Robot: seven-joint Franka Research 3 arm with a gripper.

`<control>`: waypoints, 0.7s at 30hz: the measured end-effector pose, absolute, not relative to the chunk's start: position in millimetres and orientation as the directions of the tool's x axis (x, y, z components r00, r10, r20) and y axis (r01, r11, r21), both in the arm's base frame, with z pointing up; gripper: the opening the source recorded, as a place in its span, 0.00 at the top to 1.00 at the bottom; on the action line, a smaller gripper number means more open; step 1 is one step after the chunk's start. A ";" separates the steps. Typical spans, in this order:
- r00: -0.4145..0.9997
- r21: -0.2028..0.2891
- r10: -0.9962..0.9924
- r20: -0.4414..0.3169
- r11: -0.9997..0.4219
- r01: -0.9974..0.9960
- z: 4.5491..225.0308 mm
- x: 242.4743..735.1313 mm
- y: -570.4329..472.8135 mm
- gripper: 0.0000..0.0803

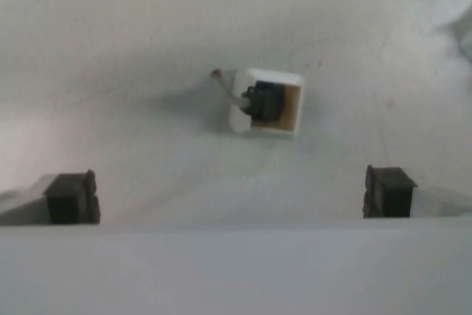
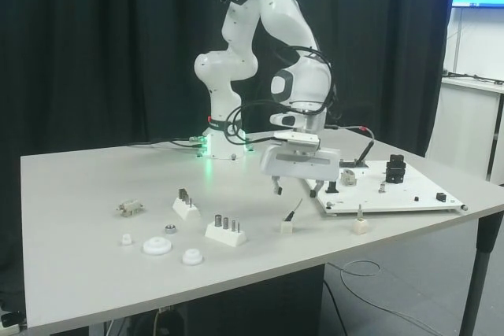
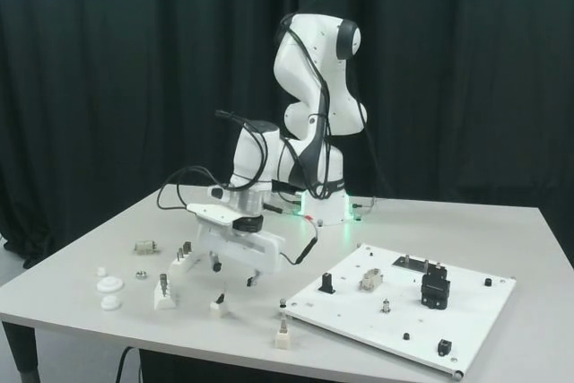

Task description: Pick USB.

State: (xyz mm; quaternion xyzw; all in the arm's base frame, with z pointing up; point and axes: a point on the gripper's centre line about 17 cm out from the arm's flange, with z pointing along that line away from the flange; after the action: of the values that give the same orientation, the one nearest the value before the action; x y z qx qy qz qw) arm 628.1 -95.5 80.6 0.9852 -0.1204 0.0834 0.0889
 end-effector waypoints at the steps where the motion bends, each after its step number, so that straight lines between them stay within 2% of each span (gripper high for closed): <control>1: 0.957 0.155 -0.222 0.188 -0.955 -0.252 79.1 628.6 -96.2 0.00; 21: 0.955 0.168 -0.198 0.219 -0.957 -0.237 54.1 635.0 -113.7 0.00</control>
State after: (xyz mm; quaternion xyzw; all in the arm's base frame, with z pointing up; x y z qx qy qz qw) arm 635.0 -113.7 54.1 0.9840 -0.1107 0.1005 0.0967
